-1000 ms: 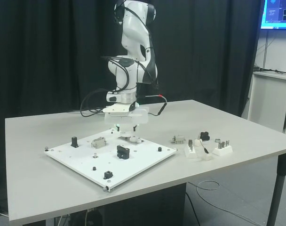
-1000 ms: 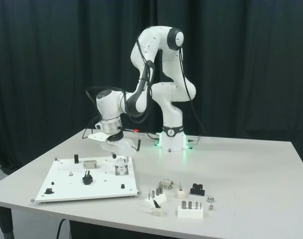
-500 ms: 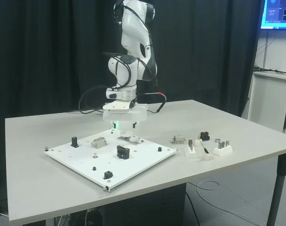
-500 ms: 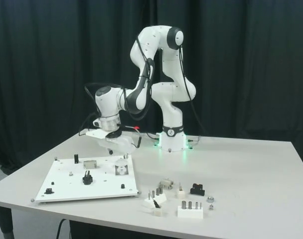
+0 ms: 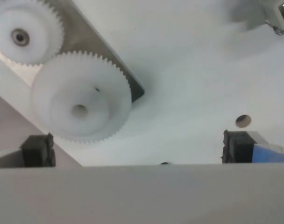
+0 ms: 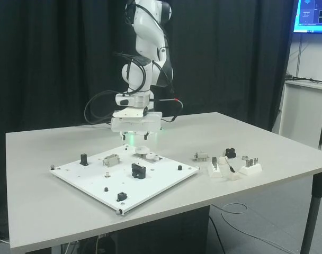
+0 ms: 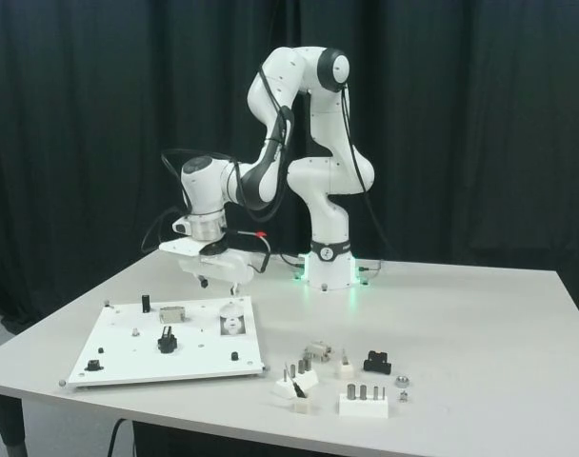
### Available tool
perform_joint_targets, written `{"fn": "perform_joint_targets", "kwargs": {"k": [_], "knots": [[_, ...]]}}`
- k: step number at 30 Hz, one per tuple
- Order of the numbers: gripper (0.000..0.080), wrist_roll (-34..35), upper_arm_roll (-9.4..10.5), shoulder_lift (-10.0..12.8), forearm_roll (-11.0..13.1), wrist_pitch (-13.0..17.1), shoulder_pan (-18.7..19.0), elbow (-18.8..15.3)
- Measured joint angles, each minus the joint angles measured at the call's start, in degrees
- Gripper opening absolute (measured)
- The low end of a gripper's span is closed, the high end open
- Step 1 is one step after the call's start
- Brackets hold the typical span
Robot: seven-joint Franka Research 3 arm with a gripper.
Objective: Insert large gear.
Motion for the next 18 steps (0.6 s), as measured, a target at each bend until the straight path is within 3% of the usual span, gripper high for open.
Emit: {"fn": "perform_joint_targets", "kwargs": {"k": [18], "knots": [[0.0800,-1.59,-1.62,-0.24,0.22,6.89,-0.07,-3.64]]}}
